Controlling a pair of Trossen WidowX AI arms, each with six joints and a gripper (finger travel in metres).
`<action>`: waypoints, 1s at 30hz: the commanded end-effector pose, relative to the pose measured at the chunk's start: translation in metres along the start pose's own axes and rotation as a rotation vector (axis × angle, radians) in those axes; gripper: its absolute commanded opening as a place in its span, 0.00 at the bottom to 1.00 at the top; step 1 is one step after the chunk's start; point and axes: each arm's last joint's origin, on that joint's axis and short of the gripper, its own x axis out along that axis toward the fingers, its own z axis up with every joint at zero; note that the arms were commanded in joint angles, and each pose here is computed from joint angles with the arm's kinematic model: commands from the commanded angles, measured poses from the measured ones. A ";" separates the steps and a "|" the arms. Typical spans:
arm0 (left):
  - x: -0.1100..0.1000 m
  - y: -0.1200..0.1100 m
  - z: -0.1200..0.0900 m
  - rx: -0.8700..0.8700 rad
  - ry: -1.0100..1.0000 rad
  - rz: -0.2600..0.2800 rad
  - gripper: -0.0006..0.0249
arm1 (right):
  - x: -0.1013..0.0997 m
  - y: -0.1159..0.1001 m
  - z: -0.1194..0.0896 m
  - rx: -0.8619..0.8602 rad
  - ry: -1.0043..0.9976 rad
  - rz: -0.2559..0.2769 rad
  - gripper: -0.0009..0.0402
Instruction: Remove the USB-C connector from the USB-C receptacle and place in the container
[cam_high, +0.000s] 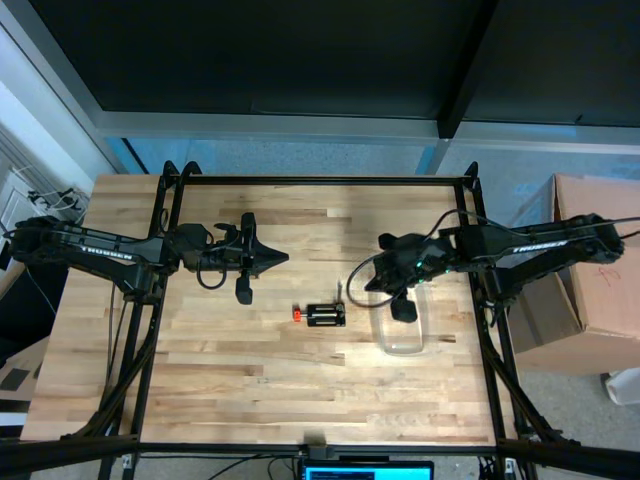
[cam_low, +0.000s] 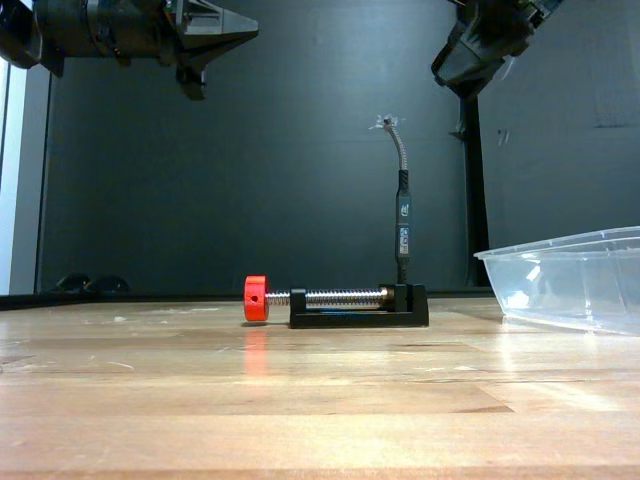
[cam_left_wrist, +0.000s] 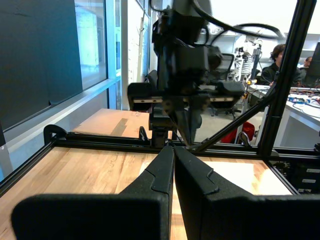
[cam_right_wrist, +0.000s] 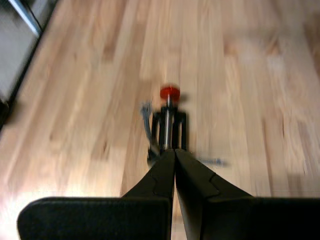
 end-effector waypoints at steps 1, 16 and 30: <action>0.000 0.000 0.000 0.000 0.000 0.000 0.02 | 0.011 0.010 0.005 -0.015 0.108 -0.028 0.04; 0.000 0.000 0.000 0.000 0.000 0.000 0.02 | 0.077 0.026 0.024 0.017 0.336 -0.063 0.43; 0.000 0.000 0.000 0.000 0.000 0.000 0.02 | 0.135 0.029 0.019 0.011 0.462 -0.077 0.50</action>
